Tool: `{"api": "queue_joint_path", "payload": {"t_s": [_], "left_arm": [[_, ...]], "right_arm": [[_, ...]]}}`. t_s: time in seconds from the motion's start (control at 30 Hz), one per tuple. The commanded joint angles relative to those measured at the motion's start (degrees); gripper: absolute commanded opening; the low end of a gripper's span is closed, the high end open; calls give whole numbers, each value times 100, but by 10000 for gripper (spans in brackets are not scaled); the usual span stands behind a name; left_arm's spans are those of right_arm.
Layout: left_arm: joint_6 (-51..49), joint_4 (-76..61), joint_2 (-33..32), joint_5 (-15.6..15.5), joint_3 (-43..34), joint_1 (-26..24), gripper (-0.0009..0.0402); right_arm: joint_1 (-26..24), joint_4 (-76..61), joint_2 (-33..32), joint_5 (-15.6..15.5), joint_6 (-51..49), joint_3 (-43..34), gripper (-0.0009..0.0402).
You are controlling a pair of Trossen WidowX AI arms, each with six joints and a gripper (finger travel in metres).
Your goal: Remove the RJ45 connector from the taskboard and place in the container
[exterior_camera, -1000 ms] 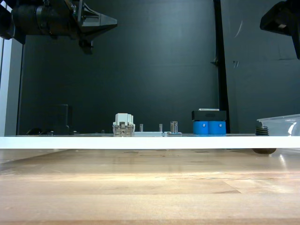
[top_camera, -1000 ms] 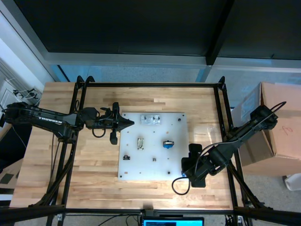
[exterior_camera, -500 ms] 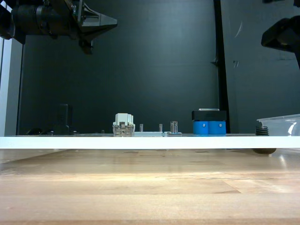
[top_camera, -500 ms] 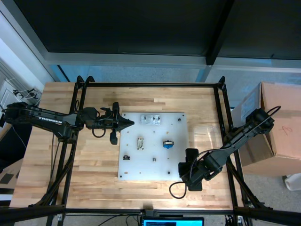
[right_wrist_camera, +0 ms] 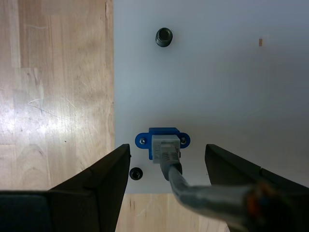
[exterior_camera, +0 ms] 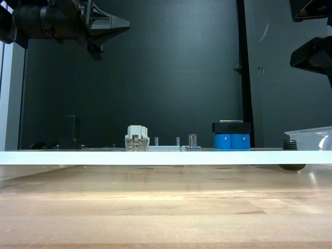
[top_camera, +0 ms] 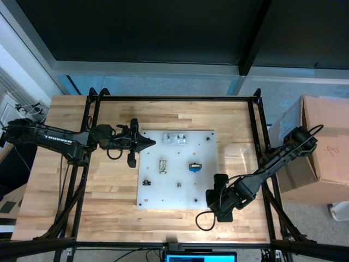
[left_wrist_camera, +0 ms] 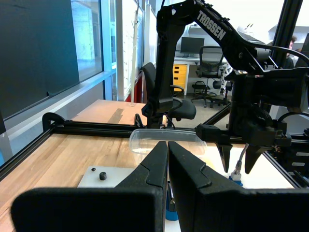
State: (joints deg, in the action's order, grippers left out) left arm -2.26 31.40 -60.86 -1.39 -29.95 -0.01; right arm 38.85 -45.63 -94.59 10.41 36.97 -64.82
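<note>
The grey RJ45 connector (right_wrist_camera: 165, 148) sits plugged in its blue socket (right_wrist_camera: 143, 140) at the white taskboard's (top_camera: 174, 188) near right corner, its grey cable (right_wrist_camera: 193, 193) running back toward the camera. My right gripper (right_wrist_camera: 166, 169) hangs above it, open, one finger (right_wrist_camera: 96, 193) on each side, not touching it. In the high view the right gripper (top_camera: 217, 197) covers the connector, and the cable loop (top_camera: 203, 218) lies on the table. The clear container (top_camera: 240, 155) stands right of the board. My left gripper (top_camera: 146, 143) is shut and empty, high over the board's far left edge.
On the board stand a blue block (top_camera: 194, 167), a white connector (top_camera: 162, 166) and a clear part (top_camera: 176, 139). A black screw (right_wrist_camera: 164, 36) sits beyond the socket. A cardboard box (top_camera: 322, 147) stands past the table's right edge. Black frame rails (top_camera: 174, 99) border the table.
My right gripper has moved nearer and leftward, settling over the board's near right corner and uncovering the container. The connector stays in its socket. The left arm has not moved.
</note>
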Motion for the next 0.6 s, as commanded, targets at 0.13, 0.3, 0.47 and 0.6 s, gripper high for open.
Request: {"api": "queue_joint_path", "payload": {"t_s": [0.13, 0.3, 0.47, 0.6], "left_arm": [[2, 0, 0, 2, 0, 2, 0], [2, 0, 0, 2, 0, 2, 0], [2, 0, 0, 2, 0, 2, 0], [2, 0, 0, 2, 0, 2, 0]], "right_arm": [[2, 9, 37, 4, -20, 2, 158], [2, 15, 37, 9, -17, 2, 110], [2, 33, 37, 9, -7, 11, 57], [2, 33, 37, 9, 7, 11, 9]]}}
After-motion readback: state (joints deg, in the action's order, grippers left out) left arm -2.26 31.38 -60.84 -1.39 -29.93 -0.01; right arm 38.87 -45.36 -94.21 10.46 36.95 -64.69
